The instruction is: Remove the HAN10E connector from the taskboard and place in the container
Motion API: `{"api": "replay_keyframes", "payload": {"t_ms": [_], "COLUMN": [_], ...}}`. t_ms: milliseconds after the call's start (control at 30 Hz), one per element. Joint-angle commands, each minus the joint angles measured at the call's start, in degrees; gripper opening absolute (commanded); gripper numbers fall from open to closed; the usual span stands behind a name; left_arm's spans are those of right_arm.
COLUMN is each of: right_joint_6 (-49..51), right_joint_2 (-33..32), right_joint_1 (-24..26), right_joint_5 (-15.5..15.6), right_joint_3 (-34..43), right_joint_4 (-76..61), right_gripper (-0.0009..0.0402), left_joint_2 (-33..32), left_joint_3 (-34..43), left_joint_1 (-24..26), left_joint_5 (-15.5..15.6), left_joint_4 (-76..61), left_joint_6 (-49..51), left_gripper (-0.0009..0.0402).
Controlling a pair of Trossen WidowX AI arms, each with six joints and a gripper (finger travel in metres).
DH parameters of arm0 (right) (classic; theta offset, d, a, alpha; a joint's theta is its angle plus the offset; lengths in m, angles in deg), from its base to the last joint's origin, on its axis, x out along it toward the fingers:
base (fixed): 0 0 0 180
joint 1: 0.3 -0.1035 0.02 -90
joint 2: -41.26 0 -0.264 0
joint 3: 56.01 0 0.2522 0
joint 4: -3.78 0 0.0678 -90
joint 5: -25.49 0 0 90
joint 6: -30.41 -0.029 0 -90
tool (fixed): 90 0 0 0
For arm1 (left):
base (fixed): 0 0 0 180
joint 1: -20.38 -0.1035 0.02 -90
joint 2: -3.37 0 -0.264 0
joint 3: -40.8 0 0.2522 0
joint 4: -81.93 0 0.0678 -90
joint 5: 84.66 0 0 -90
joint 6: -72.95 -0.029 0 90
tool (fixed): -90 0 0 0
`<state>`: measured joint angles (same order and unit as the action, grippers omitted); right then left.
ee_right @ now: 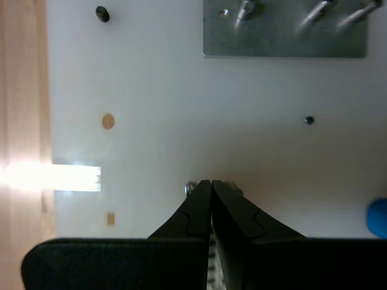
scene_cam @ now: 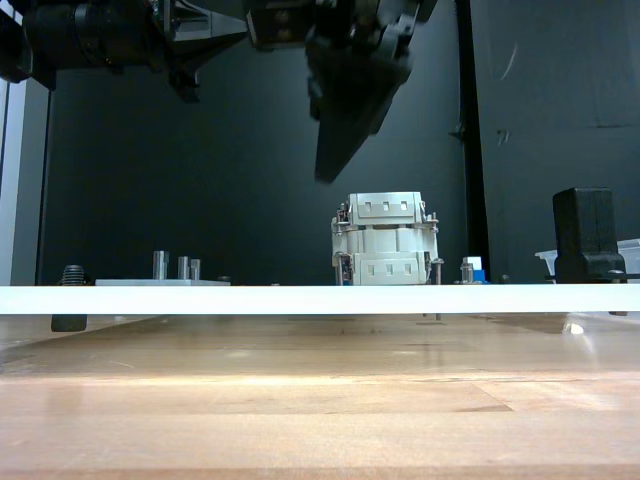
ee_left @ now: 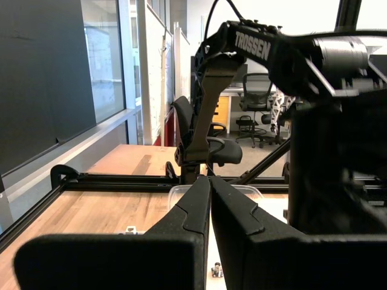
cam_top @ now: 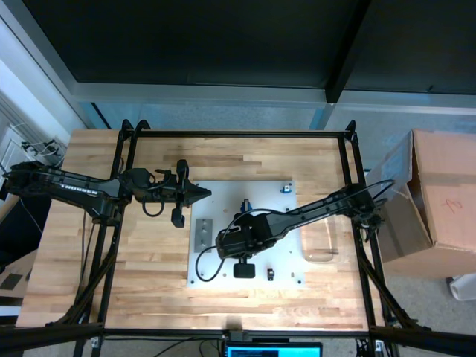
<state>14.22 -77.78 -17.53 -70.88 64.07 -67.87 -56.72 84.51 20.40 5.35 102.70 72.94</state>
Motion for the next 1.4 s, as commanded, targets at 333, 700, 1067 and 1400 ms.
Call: {"api": "replay_keyframes", "payload": {"t_ms": [333, 700, 1067, 1400], "right_joint_6": [-0.1, -1.2, -4.9, -5.9], "right_joint_2": [4.9, 4.9, 4.9, 4.3], "right_joint_1": [-0.3, -0.4, -0.3, -0.3], "right_joint_5": [0.2, -0.1, -0.1, -0.1], "right_joint_3": [0.0, 0.0, 0.9, 0.9], "right_joint_4": [-6.7, -6.6, -9.3, -9.5], "right_gripper": [0.0, 0.0009, 0.0162, 0.0264], "left_joint_2": [0.0, 0.0, 0.0, 0.0], "left_joint_3": [0.0, 0.0, 0.0, 0.0], "left_joint_1": [0.0, 0.0, 0.0, 0.0], "left_joint_5": [0.0, 0.0, 0.0, 0.0], "left_joint_4": [0.0, 0.0, 0.0, 0.0], "left_joint_6": [0.0, 0.0, 0.0, 0.0], "left_gripper": [0.0, 0.0, 0.0, 0.0]}}
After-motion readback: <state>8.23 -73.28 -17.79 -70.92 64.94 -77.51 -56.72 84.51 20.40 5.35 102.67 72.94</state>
